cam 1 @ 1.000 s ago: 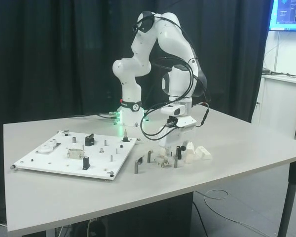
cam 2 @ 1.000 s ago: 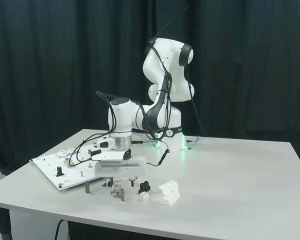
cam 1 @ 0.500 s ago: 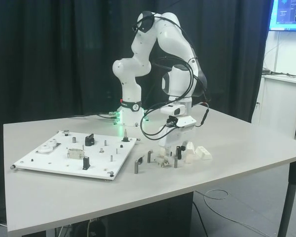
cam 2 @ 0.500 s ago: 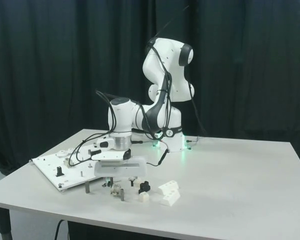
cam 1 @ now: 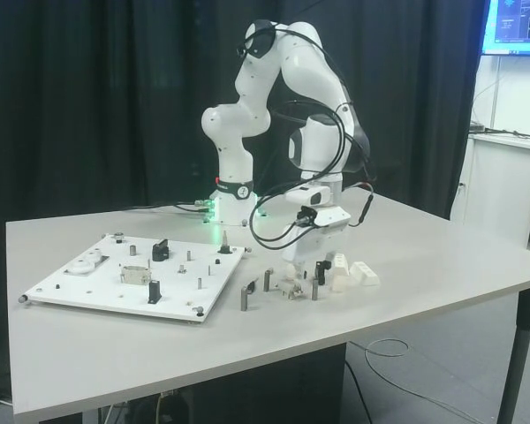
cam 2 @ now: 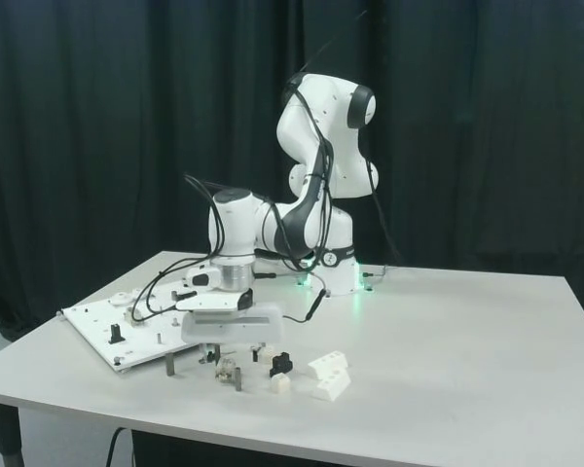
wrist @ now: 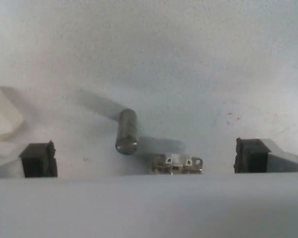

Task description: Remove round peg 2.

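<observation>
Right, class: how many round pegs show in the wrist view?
1: the peg is on the table between the open jaws, touching neither. Others may lie outside this view.

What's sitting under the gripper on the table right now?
Under the open gripper, a grey metal cylindrical peg stands on the grey table, beside a small metal bracket. The bracket's base is hidden.

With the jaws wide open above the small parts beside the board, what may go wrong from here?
1. The grey peg stands on the table just under the gripper, between the open jaws. A slight sideways move may tip it over.
2. A small metal part sits close beside the peg. If the jaws shut there, they may catch it too.
3. White blocks and other loose pieces crowd this area of the table; the arm may push them.
</observation>
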Available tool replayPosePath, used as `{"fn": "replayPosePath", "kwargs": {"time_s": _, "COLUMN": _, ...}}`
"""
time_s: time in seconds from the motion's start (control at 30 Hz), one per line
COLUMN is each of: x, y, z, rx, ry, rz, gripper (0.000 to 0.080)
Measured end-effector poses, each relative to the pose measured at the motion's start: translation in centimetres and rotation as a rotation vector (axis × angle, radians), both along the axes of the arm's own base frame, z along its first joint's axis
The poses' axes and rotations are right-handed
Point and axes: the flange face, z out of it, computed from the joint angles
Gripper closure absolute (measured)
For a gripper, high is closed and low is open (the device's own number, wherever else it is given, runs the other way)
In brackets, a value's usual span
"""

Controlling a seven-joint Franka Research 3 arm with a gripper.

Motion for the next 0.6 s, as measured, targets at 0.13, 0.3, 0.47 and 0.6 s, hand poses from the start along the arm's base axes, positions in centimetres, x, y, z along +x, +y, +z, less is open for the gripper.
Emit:
{"fn": "replayPosePath", "kwargs": {"time_s": 0.13, "x": 0.1, "y": -0.3, "z": 0.2, "rx": -0.010, "ry": -0.001, "rz": 0.005, "gripper": 0.0003}}
{"fn": "replayPosePath", "kwargs": {"time_s": 0.3, "x": 0.1, "y": -1.1, "z": 0.7, "rx": -0.036, "ry": -0.001, "rz": 0.020, "gripper": 0.0003}}
{"fn": "replayPosePath", "kwargs": {"time_s": 0.47, "x": 0.0, "y": -2.3, "z": 1.5, "rx": -0.069, "ry": 0.006, "rz": 0.061, "gripper": 0.0003}}
{"fn": "replayPosePath", "kwargs": {"time_s": 0.6, "x": -0.3, "y": -3.8, "z": 2.1, "rx": -0.084, "ry": 0.018, "rz": 0.073, "gripper": 0.0003}}
